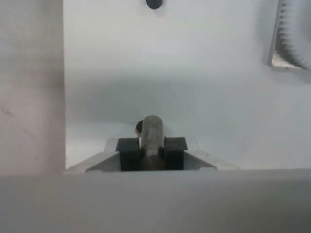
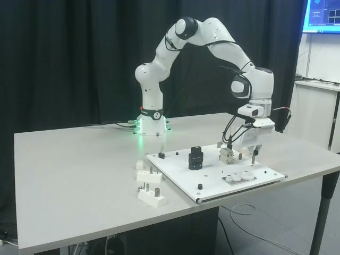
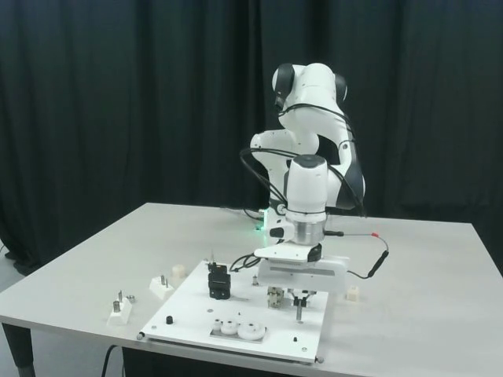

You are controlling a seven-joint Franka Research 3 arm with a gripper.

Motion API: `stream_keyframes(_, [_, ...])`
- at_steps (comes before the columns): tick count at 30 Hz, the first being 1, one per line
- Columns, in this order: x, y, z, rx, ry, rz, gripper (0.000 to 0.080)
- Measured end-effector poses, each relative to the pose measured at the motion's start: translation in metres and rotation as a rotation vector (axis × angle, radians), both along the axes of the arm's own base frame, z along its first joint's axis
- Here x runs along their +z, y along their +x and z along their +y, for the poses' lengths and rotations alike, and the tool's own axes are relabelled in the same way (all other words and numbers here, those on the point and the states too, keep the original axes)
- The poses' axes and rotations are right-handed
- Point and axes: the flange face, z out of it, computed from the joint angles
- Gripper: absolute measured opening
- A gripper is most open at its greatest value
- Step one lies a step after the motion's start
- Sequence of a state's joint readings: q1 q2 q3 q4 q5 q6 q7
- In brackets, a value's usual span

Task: Insert round peg 3.

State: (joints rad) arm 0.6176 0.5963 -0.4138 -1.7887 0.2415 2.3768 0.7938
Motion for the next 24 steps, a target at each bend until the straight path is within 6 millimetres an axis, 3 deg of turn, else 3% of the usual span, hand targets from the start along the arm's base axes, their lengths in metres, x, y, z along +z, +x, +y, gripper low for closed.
stream_keyframes(24, [-0.0044,0.0003,-0.0009,-0.008,-0.003,-0.001,0.0103])
